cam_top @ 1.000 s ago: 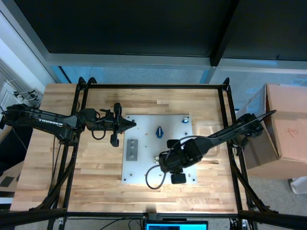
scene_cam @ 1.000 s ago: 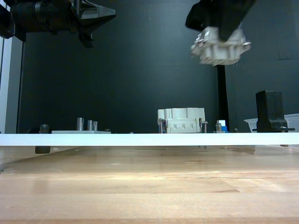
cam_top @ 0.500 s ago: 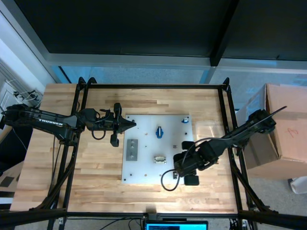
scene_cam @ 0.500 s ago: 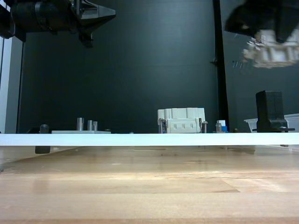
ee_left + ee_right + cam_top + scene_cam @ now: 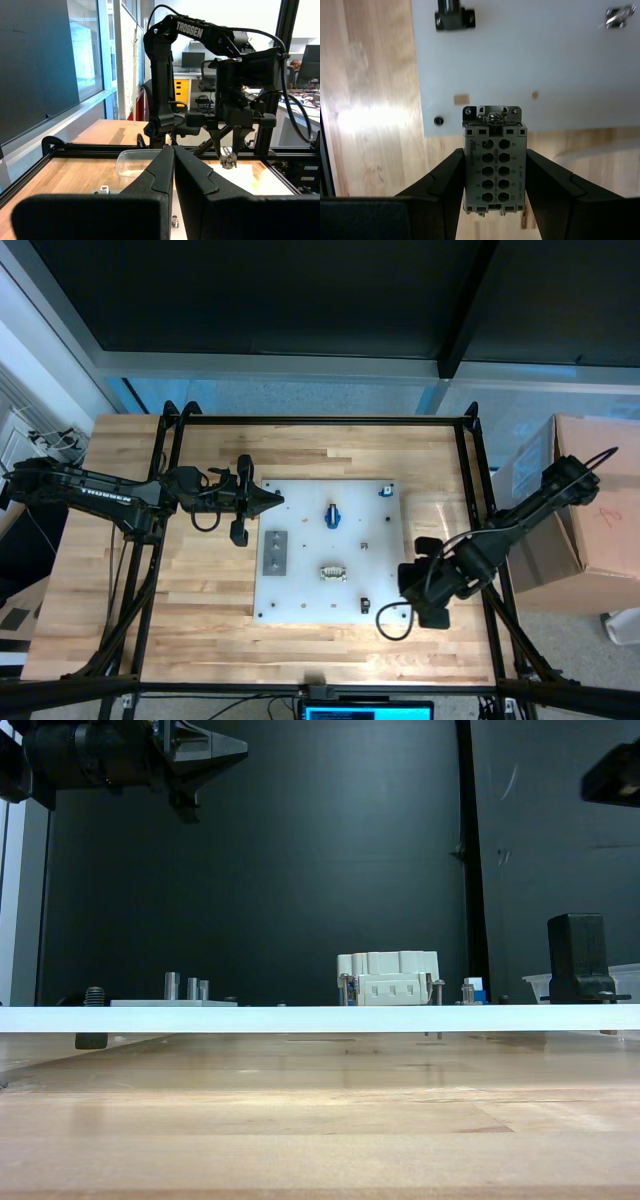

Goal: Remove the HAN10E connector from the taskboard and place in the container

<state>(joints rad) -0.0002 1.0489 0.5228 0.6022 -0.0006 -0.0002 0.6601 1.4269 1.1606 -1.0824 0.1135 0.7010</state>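
— Where is the connector?

— The connector (image 5: 494,160) is held in the air, clamped between the two fingers (image 5: 445,182) of the right tool (image 5: 428,592). Its face with two rows of numbered holes is turned toward that arm's camera. It is clear of the white board (image 5: 300,590).

— And where does that tool hang?

— Over the bench (image 5: 200,640), just right of the board's near right corner and on the near side of the clear container (image 5: 432,525). From above, the tool hides the connector, but the left wrist view shows it at the fingertips.

— What sits on the board?

— A pale grey block (image 5: 388,978) stands upright near the middle.

— And the left tool?

— The left tool (image 5: 262,498) hangs high over the board's far left corner, pointing right. Its fingers (image 5: 165,170) are pressed together with nothing between them.
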